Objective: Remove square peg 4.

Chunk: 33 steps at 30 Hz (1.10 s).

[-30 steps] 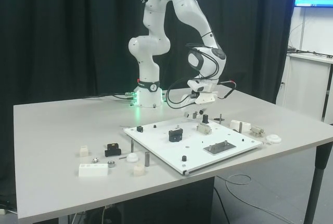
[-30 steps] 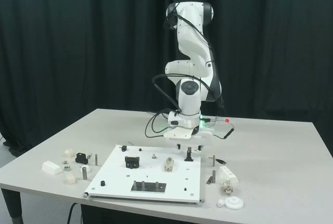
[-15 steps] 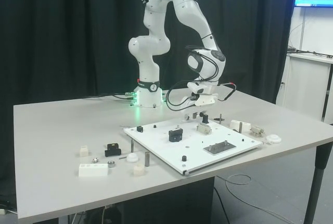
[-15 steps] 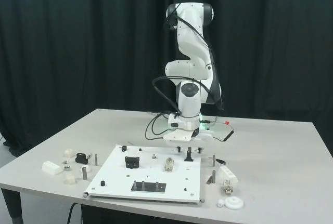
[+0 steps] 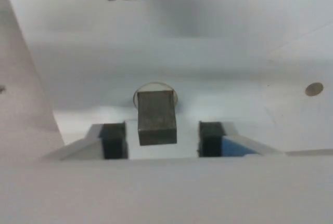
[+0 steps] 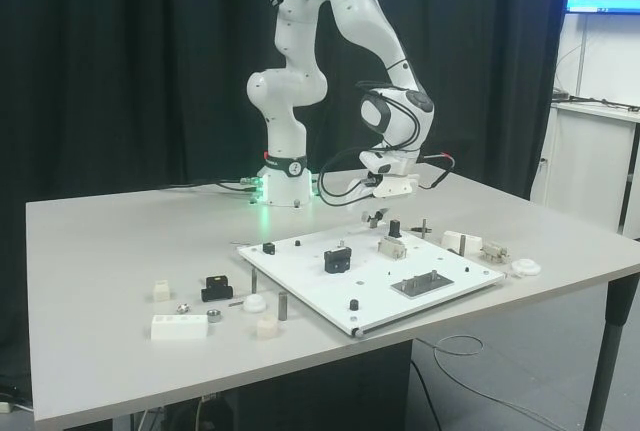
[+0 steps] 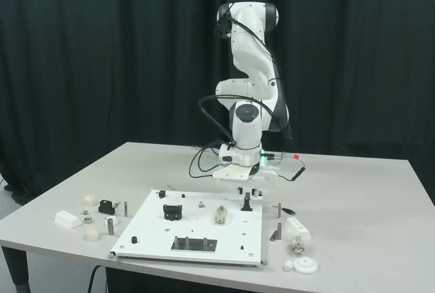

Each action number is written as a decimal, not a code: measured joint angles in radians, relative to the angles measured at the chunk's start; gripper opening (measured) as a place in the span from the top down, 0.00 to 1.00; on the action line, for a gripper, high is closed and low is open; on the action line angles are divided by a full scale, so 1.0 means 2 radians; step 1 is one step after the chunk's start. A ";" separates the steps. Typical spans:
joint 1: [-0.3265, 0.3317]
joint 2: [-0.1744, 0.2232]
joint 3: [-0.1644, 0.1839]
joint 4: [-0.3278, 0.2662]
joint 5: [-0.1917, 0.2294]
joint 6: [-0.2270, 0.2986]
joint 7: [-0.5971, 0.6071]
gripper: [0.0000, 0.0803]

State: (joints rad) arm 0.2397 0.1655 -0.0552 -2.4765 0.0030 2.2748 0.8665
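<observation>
Since a second ago your claw (image 5: 157, 140) has risen above the white board (image 6: 420, 261). You see its two black fingertips (image 5: 114, 140) spread either side of one grey square peg (image 5: 156, 117), which stands upright near the board's far edge.

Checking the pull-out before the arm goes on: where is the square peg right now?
In the wrist view the square peg stands between the gripper fingers, apart from both, over a round seat in the white board.

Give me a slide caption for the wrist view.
Open gripper straddling the square peg, which stands on the white board.
</observation>
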 joint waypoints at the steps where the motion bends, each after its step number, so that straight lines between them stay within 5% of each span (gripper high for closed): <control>1: 0.000 0.000 0.000 0.000 0.000 0.000 0.000 0.51; 7: 0.000 0.000 0.002 0.000 0.002 0.001 0.000 0.51; 8: 0.000 0.000 0.002 0.000 0.002 0.001 0.000 0.77; 9: 0.000 0.000 0.002 0.000 0.002 0.001 0.000 0.81; 25: 0.000 -0.001 0.002 0.001 0.003 -0.001 -0.001 0.81; 33: 0.000 -0.014 0.002 0.006 0.003 -0.025 -0.001 0.81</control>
State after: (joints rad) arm 0.2395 0.1381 -0.0521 -2.4652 0.0084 2.2256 0.8639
